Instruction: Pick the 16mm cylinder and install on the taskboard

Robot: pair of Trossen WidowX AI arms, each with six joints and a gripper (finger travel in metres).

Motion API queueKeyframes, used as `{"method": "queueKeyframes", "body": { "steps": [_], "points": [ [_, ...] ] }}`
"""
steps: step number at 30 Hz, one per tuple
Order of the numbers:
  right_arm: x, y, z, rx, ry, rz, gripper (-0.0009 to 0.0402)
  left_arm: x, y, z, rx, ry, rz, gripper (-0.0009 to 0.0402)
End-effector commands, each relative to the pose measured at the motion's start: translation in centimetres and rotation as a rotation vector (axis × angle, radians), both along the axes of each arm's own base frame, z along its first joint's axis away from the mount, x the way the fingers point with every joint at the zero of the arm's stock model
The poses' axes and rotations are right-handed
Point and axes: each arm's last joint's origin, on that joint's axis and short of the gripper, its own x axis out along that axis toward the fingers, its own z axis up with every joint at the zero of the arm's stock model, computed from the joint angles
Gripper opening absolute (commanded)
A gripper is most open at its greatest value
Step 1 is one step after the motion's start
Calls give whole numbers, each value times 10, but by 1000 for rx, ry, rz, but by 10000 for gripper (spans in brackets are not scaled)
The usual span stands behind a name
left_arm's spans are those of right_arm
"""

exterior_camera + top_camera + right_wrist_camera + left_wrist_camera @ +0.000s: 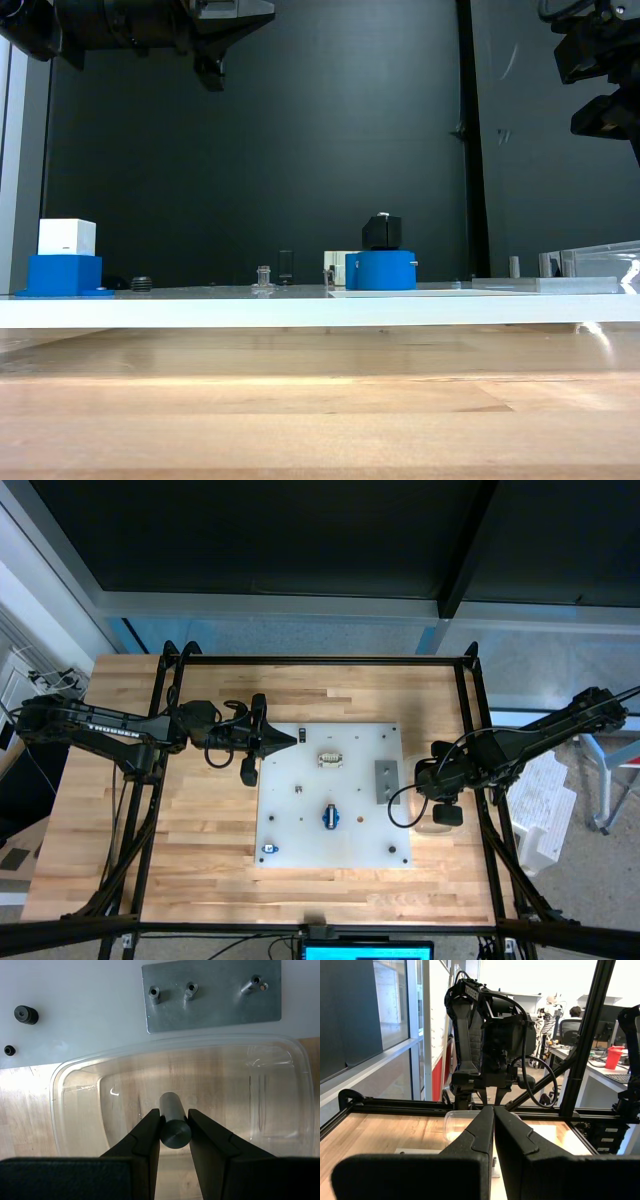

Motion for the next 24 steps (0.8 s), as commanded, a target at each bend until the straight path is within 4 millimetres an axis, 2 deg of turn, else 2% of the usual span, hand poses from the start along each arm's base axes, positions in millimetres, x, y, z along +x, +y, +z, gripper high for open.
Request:
{"method": "queueKeyframes", "body": {
  "steps": [1,14,24],
  "points": [
    [0,0,0,0,-1,2,4,0,0,0,0,0,0,0],
    [2,1,1,2,-18,19,4,0,0,0,0,0,0,0],
    [14,5,12,-14,-69,11,4,0,0,0,0,0,0,0]
  ]
}}
